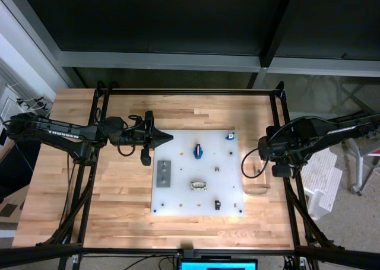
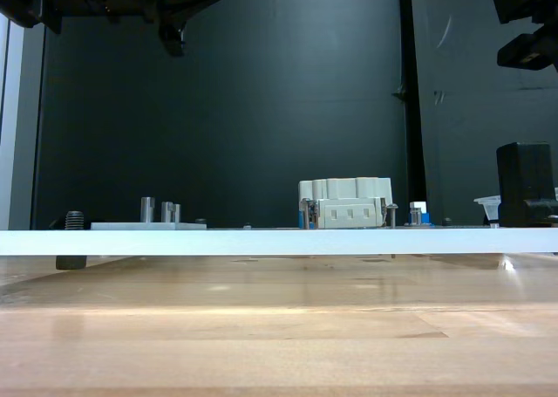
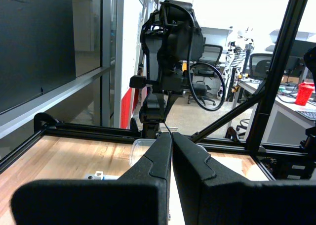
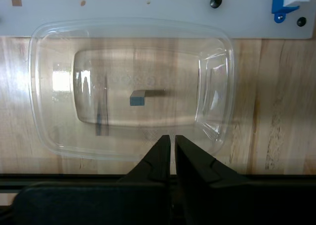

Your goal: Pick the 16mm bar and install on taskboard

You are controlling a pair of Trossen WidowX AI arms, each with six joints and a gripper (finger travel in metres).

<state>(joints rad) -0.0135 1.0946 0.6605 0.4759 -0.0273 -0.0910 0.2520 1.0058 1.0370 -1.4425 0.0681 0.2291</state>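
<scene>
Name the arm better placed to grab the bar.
Right. The right gripper, shut, points down at the tray where the bar lies free; the left gripper, also shut, hovers at the board's opposite side.

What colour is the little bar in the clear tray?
The bar is dark grey; right wrist view shows it best.

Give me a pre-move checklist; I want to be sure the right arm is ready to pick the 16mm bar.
1. 16mm bar located: ok, lying free in the clear tray beside the taskboard.
2. Right gripper over the tray: ok, above it, apart from the bar.
3. Right gripper open for a grasp: not ok, shut.
4. Left gripper out of the way: ok, shut, raised over the taskboard's far left corner.
5. Bar's seat on the taskboard free: cannot tell.
</scene>
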